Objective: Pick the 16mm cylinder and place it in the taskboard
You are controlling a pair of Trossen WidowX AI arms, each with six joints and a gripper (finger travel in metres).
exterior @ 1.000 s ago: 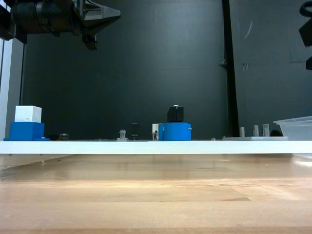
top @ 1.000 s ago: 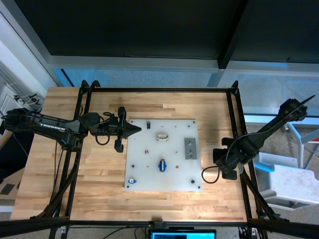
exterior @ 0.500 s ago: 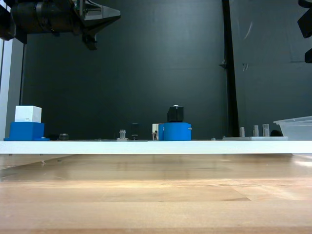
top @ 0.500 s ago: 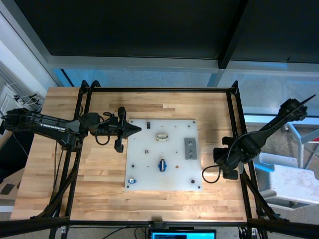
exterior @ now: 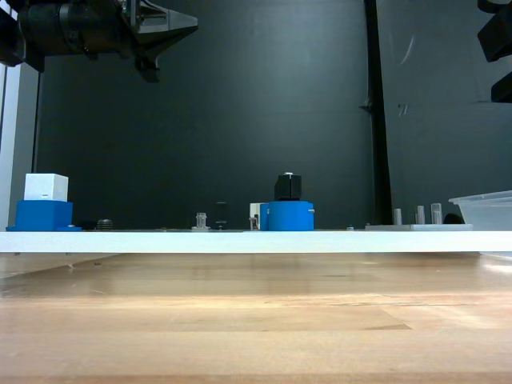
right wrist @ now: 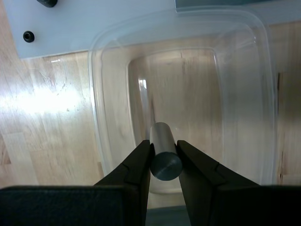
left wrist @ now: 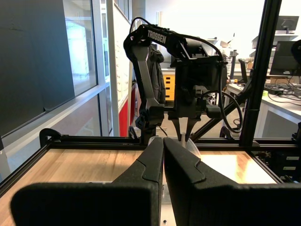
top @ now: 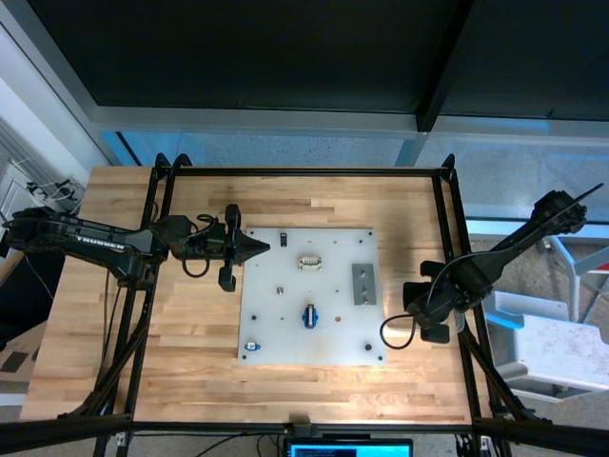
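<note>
Right wrist view: your right gripper (right wrist: 163, 149) clamps the cylinder (right wrist: 165, 162) over the bin (right wrist: 244, 94).
Axis: straight out from the jaws.
Taskboard (top: 285, 324): frame-left of it, high view.
Left gripper (top: 259, 246): closed, parked at its upper-left edge.

Taskboard (top: 285, 328) lies between left end effector (top: 265, 246) and right end effector (right wrist: 163, 149).

right gripper (right wrist: 163, 145) — 16mm cylinder (right wrist: 165, 161) clamped — shifted inward, nearer taskboard (top: 285, 324)

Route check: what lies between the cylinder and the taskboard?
Right wrist view: only the clear bin's rim; right gripper holds the cylinder above it. Left gripper hovers at the taskboard's left edge.
</note>
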